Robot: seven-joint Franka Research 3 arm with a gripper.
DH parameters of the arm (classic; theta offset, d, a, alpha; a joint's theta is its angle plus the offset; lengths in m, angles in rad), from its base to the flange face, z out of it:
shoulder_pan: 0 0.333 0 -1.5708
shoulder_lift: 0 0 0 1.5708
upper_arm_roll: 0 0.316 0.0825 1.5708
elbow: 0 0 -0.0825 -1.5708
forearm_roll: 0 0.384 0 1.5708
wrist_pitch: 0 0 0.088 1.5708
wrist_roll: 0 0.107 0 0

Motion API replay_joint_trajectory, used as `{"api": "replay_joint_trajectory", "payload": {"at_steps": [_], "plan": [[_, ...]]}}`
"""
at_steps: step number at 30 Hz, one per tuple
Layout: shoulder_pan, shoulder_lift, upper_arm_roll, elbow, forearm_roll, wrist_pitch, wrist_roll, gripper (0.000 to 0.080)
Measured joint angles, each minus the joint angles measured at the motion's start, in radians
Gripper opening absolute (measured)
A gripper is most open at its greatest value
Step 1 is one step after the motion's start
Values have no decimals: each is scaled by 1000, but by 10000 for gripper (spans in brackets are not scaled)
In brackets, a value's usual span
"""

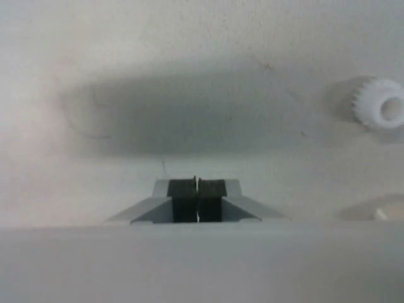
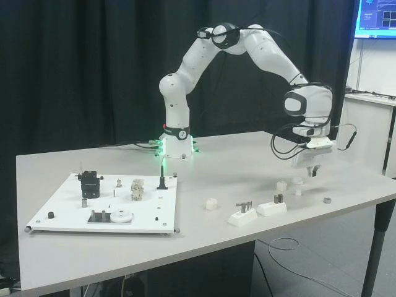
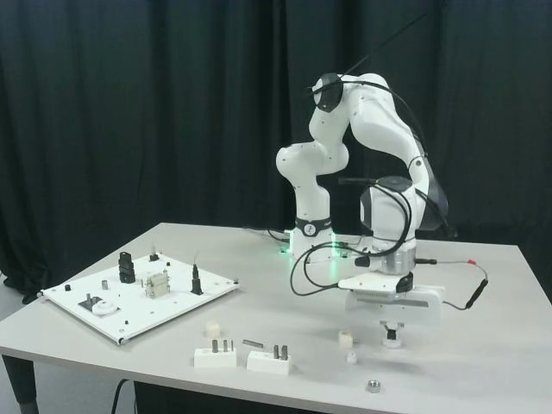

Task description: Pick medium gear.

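A white toothed gear (image 1: 379,104) with a centre hole lies on the grey table, off to one side of my fingers and not between them. In the first room view the gear (image 2: 297,184) sits just below and left of my gripper (image 2: 313,171). My gripper (image 1: 197,201) hangs a little above the table, shut, its black pads pressed together with nothing between them. From the second room view the gripper (image 3: 392,328) hovers over a small white part (image 3: 392,342); whether that part is the gear I cannot tell.
A white block (image 2: 281,185) lies near the gear, and a small nut (image 2: 327,200) sits near the table's front edge. Two white fixtures with pegs (image 2: 242,216) (image 2: 272,207) and a small white cube (image 2: 211,203) stand further left. The white assembly board (image 2: 62,210) fills the table's left side.
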Motion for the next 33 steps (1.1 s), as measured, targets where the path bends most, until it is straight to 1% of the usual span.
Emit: {"api": "replay_joint_trajectory", "payload": {"at_steps": [7, 12, 18, 19, 24, 25, 33], "plan": [[0, -22, -17, 45, -3, -88, -3, 1], [0, -33, -23, 70, -10, -134, -4, 1], [3, -40, -30, 90, -12, -171, -4, 1], [3, -41, -31, 93, -12, -177, -4, 18], [3, -44, -33, 108, -13, -205, -4, 18], [3, -45, -33, 110, -13, -209, -4, 287], [4, -53, -33, 125, -17, -240, -4, 287]]}}
